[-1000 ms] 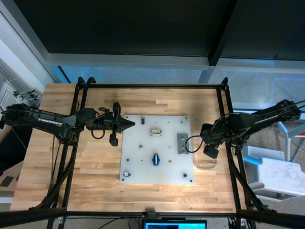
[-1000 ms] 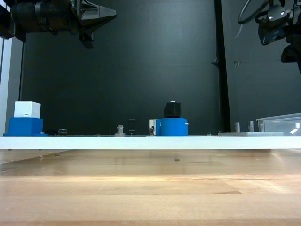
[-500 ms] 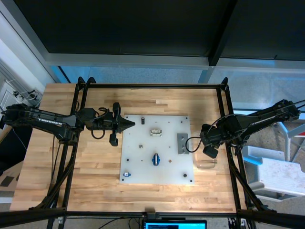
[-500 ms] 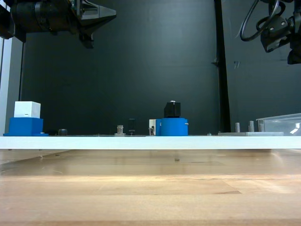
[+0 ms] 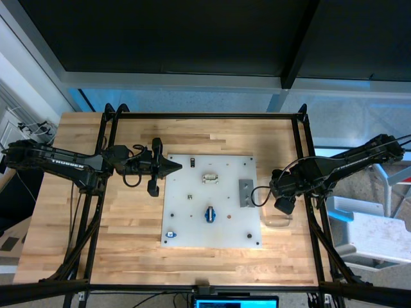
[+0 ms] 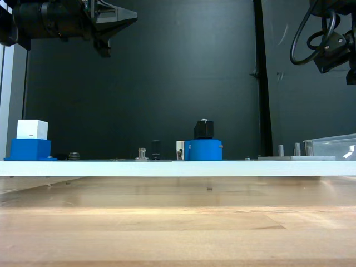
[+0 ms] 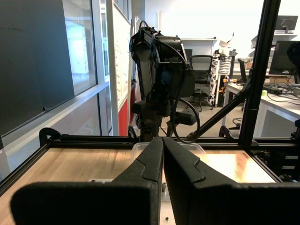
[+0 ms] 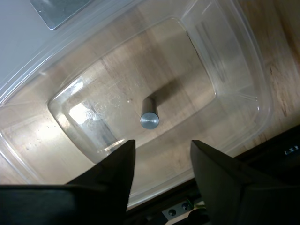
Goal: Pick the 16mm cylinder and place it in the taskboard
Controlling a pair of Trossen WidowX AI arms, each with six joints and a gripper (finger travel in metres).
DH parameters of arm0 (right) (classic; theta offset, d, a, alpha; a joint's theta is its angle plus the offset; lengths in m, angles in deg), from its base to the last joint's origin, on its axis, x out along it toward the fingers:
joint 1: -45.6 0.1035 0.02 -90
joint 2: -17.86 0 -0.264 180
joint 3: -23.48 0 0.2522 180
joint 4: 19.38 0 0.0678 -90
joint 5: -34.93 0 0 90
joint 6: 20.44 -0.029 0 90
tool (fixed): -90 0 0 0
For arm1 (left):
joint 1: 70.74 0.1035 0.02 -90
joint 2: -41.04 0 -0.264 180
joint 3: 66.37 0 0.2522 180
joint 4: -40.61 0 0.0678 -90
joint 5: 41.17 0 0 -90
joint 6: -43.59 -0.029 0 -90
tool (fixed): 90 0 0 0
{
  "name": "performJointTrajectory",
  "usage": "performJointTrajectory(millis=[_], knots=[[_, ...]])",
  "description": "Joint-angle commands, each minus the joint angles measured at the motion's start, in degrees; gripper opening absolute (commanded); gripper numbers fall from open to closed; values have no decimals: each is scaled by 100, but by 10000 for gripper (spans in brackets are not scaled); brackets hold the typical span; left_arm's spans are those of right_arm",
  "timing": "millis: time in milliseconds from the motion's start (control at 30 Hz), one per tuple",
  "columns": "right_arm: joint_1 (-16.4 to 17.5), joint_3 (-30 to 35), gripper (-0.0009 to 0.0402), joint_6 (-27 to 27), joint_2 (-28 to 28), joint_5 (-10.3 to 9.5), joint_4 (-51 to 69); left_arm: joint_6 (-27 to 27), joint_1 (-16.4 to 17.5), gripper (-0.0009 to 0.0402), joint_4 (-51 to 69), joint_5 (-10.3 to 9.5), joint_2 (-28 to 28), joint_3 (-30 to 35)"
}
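Note:
The 16mm cylinder (image 8: 149, 117), a short silver-grey peg, stands upright inside a clear plastic tray (image 8: 225, 79). My right gripper (image 8: 161, 171) hangs open above it, with the peg just ahead of the gap between its fingers. From above, the right gripper (image 5: 283, 205) is over the tray (image 5: 277, 222), just right of the white taskboard (image 5: 186, 221). My left gripper (image 5: 174, 165) is shut and empty, held high at the board's left edge. The cylinder is hidden in the high and low views.
On the taskboard are a grey block (image 5: 246, 192), a blue connector (image 5: 210, 213) and a beige connector (image 5: 209, 177). In the low view the board's front edge (image 6: 167, 168) and tray (image 6: 334, 146) show. A black frame rail (image 5: 205, 116) runs around the table.
The right arm has come lower and shifted a little toward the tray. The left arm has not moved.

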Motion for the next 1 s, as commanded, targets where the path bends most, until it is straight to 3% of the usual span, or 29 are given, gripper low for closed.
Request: performJointTrajectory(millis=[33,233,1000], knots=[[0,-26,202,0,98,20,-44,-2,2,0,0,2,0,0],[2,-81,221,20,304,31,-103,-2,0,0,0,2,0,0],[4,-487,220,9,573,17,-782,0,0,0,0,2,0,0]])
